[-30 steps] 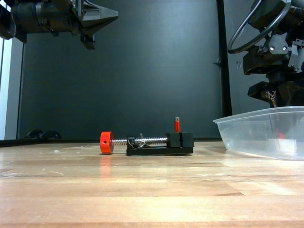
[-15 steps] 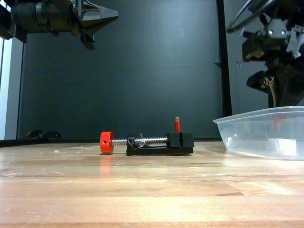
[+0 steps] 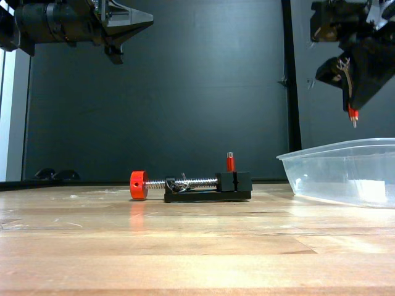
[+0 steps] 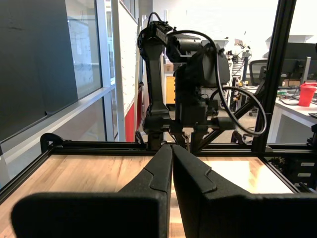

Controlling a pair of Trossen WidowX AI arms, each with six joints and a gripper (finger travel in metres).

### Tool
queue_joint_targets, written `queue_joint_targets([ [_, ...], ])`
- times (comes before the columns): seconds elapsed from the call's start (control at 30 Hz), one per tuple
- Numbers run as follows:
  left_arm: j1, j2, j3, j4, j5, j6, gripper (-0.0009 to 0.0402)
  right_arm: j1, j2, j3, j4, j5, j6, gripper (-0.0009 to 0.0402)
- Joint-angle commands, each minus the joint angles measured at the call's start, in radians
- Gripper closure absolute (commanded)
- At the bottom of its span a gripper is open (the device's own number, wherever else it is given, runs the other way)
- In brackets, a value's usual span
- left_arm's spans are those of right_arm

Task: Pick the RCA connector and install on taskboard

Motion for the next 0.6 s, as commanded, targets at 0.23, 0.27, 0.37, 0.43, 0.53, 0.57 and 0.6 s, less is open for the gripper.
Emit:
queue_joint_targets([
  [0.23,0.000,0.000,0.000,0.000,0.000,0.000,0.0393,-0.004,0.026,0.047,0.003,0.002,0.001,0.0392],
  [0.27,0.000,0.000,0.000,0.000,0.000,0.000,0.0393,-0.007,0.037,0.056,0.004,0.002,0.000,0.0392],
  [0.37,0.000,0.000,0.000,0.000,0.000,0.000,0.0393,-0.022,0.064,0.084,0.006,0.004,0.000,0.0392],
  [0.43,0.000,0.000,0.000,0.000,0.000,0.000,0.0393,-0.034,0.092,0.108,0.008,0.010,-0.001,0.0392],
  [0.53,0.000,0.000,0.000,0.000,0.000,0.000,0.0393,-0.050,0.130,0.139,0.023,0.010,-0.008,0.0392],
  [0.57,0.000,0.000,0.000,0.000,0.001,0.000,0.0393,-0.053,0.141,0.146,0.031,0.010,-0.009,0.0392],
  [0.6,0.000,0.000,0.000,0.000,0.000,0.000,0.0393,-0.056,0.154,0.154,0.038,0.010,-0.014,0.0392],
])
